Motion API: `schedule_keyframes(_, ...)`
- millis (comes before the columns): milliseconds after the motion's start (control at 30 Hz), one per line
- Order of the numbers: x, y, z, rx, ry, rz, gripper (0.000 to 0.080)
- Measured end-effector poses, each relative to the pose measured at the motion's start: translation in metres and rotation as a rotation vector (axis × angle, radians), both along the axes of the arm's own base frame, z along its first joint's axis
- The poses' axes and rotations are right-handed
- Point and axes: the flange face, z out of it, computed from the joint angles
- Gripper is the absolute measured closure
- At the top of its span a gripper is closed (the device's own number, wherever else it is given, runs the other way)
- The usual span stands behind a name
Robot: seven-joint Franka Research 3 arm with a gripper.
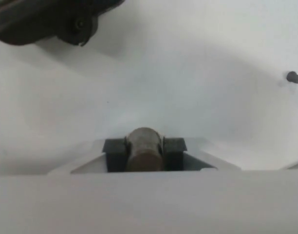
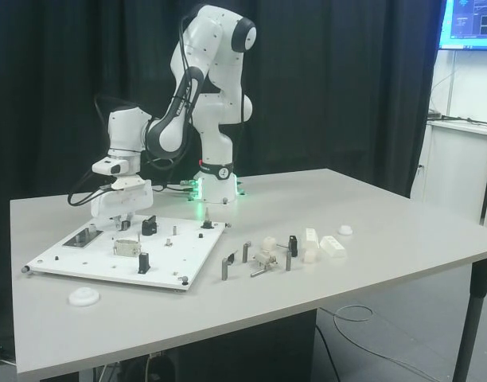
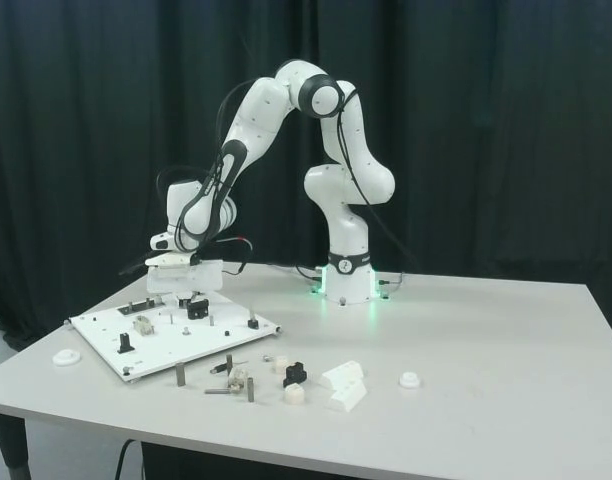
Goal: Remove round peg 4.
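In the wrist view a short round peg (image 1: pixel 144 146) sits between two black finger pads (image 1: pixel 115 153), and my gripper (image 1: pixel 144 155) is shut on it. Beyond it lies the white board (image 1: pixel 197 73); whether the peg's lower end still touches the board is hidden. In the first room view my gripper (image 2: pixel 122 215) hangs low over the far left part of the white board (image 2: pixel 100 259). In the second room view the gripper (image 3: pixel 183 292) is over the back of the board (image 3: pixel 156 345).
On the board stand a black block (image 2: pixel 149 225), a black clip (image 2: pixel 143 262), small pegs and a grey fixture (image 2: pixel 83 236). Loose pegs and white blocks (image 2: pixel 319 245) lie right of the board. A white disc (image 2: pixel 83 297) lies near the front left edge.
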Motion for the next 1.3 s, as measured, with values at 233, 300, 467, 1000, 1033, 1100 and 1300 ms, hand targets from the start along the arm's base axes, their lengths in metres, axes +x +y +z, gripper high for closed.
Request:
schedule_keyframes(233,0.001,0.000,0.000,0.006,0.005,-0.003,0.0650)
schedule_keyframes(300,0.002,-0.001,0.000,0.007,0.008,-0.001,0.0650)
schedule_keyframes(467,0.004,-0.002,0.000,0.014,0.018,0.000,0.0650)
schedule_keyframes(1000,0.011,-0.004,0.002,0.030,0.069,-0.026,0.0650)
schedule_keyframes(1033,0.012,-0.004,0.002,0.030,0.071,-0.025,0.0650)
schedule_keyframes(1100,0.012,-0.005,0.003,0.031,0.075,-0.026,0.0650)
schedule_keyframes(1300,0.013,-0.006,0.004,0.031,0.084,-0.020,0.0650)
